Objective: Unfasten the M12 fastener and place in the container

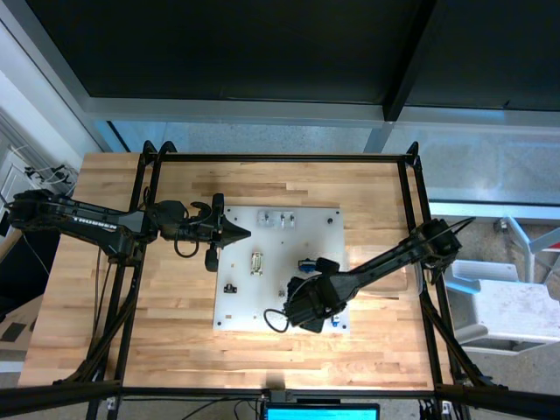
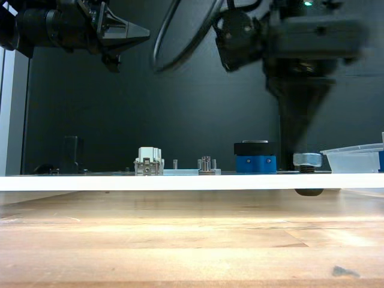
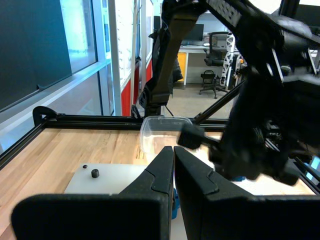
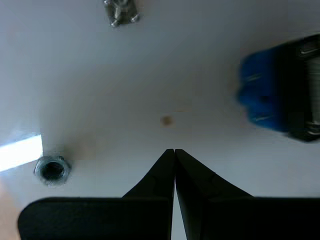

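1. Nut (image 4: 51,169): small silver hex, hard metal, surely light, probably slick on its flats. No fear of crushing it.
2. Perched on its stud (image 2: 308,170) at the board's (image 1: 236,302) near right edge, black ribs showing underneath, so not run fully down. Not in the tray (image 2: 354,157).
3. Best pinched across two opposite flats, square from above, then spun off. Likely to skid away if caught on the corners.
4. Right tool (image 4: 174,155): tips pressed together, nothing between them, poised over bare board beside the nut, apart from it.
5. Left tool (image 3: 174,152): tips together too, empty, held high over the board's left edge, well apart from the nut.
6. Right wrist view only: hex outline, dark bore, and the sideways offset from tips to nut. No height to be read there.
7. Low view only: ribs beneath the nut, with the tray just behind.
8. High view: right arm covering that corner, nut not made out, but both arms' layout plain.
9. Left wrist view: tray's clear rim beyond the right arm, no nut visible.
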Available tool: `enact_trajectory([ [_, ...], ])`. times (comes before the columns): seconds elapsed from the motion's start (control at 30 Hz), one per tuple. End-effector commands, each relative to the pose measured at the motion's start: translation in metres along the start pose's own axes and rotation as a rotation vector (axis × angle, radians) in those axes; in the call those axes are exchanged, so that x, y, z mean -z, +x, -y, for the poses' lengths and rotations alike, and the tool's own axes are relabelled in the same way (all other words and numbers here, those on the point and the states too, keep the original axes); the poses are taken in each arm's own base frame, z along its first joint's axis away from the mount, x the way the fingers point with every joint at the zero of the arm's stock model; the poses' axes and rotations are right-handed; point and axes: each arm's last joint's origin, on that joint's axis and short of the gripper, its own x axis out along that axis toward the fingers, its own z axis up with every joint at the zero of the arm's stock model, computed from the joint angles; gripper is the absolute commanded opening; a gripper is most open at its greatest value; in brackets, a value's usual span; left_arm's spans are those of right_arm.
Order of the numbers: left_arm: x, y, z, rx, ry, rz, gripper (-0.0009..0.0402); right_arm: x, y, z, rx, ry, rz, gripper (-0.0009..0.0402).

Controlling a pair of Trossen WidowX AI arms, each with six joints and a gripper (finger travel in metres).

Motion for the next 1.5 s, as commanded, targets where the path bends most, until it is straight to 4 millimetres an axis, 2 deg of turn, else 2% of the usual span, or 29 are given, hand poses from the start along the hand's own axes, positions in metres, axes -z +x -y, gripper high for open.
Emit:
enact_trajectory([
  [0.03,0.000,0.000,0.000,0.000,0.000,-0.005,0.0000,0.002,-0.004,0.000,-0.010,0.000,-0.006,0.0000],
  [0.33,0.000,0.000,0.000,-0.002,0.000,0.000,0.0000,0.003,-0.011,-0.002,-0.105,0.016,-0.047,0.0000],
  [0.53,0.000,0.000,0.000,0.000,0.000,0.000,0.0000,-0.004,-0.027,-0.006,-0.221,0.096,-0.067,0.0000],
  [0.67,0.000,0.000,0.000,0.000,0.000,0.000,0.0000,-0.007,-0.037,-0.010,-0.328,0.023,-0.081,0.0000],
  [0.8,0.000,0.000,0.000,0.000,0.000,0.000,0.0000,-0.010,-0.036,-0.017,-0.426,0.003,-0.104,0.0000],
  [0.83,0.000,0.000,0.000,0.000,0.000,0.000,0.0000,-0.010,-0.036,-0.018,-0.441,0.036,-0.114,0.0000],
  [1.0,0.000,0.000,0.000,0.000,0.000,0.000,0.0000,-0.018,-0.028,-0.011,-0.372,0.445,-0.166,0.0000],
  [1.17,0.000,0.000,0.000,0.000,0.000,0.000,0.0000,-0.018,-0.025,-0.012,-0.349,0.686,-0.204,0.0011],
  [1.3,0.000,0.000,0.000,0.000,0.000,0.000,0.0000,-0.020,-0.020,-0.012,-0.293,0.897,-0.181,0.0056],
  [1.5,0.000,0.000,0.000,0.000,0.000,0.000,0.0000,-0.019,-0.017,-0.012,-0.250,1.104,-0.197,0.0159],
])
